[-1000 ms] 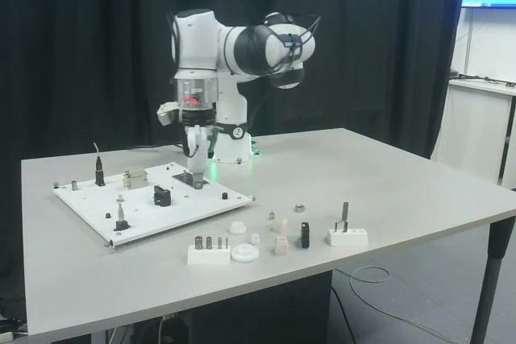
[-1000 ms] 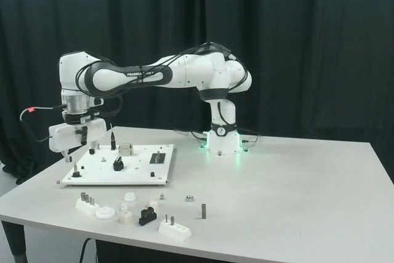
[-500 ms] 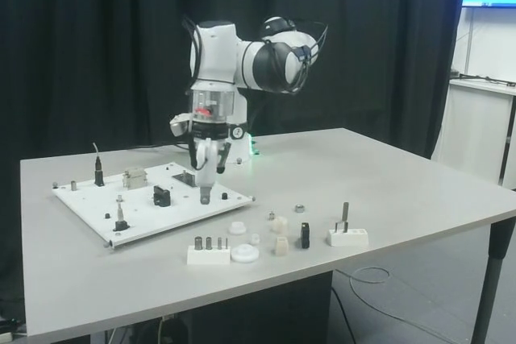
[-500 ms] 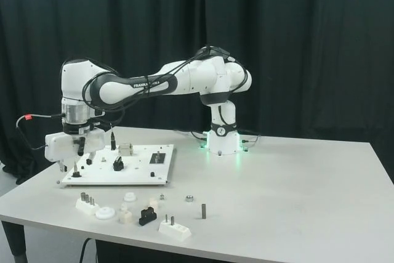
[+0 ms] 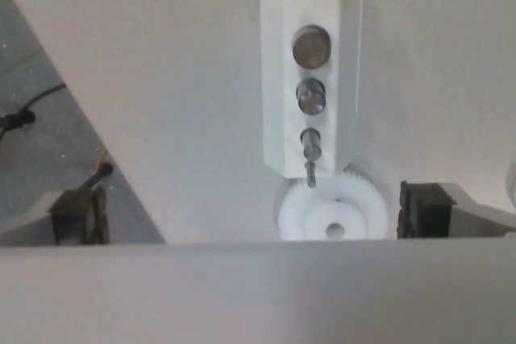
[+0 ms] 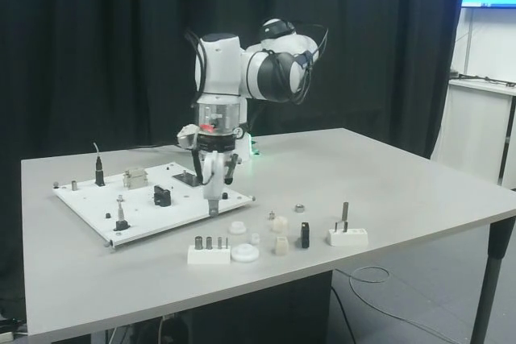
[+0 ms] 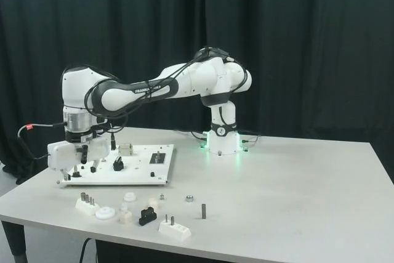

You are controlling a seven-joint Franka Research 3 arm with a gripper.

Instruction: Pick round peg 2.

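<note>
while the white franka arm [image 7: 160,84] reaches out from its base over the grey table [image 6: 387,175], its two-fingered gripper [image 6: 213,203] hangs above the near edge of the white square assembly board [image 6: 89,211], close to the small parts laid out in front of it. in the wrist view the two black-padded fingers [image 5: 421,209] stand wide apart with nothing between them, and the gripper [image 5: 250,215] is clear of every part below.

under it sits a white rectangular peg holder block [image 5: 310,78] with three upright grey metal round pegs in a row, thick to thin. the middle one, round peg 2 [image 5: 310,96], stands in its hole in the block, between the thick round peg [image 5: 311,45] and the thin round peg [image 5: 311,151]. a white plastic toothed gear [image 5: 332,215] lies flat on the table, touching the thin-peg end of the block.

in the first room view the same block [image 6: 209,254] lies near the table's front edge, the gear [image 6: 244,254] just beside it, and a second white block with a tall grey peg [image 6: 347,235] well apart.
</note>
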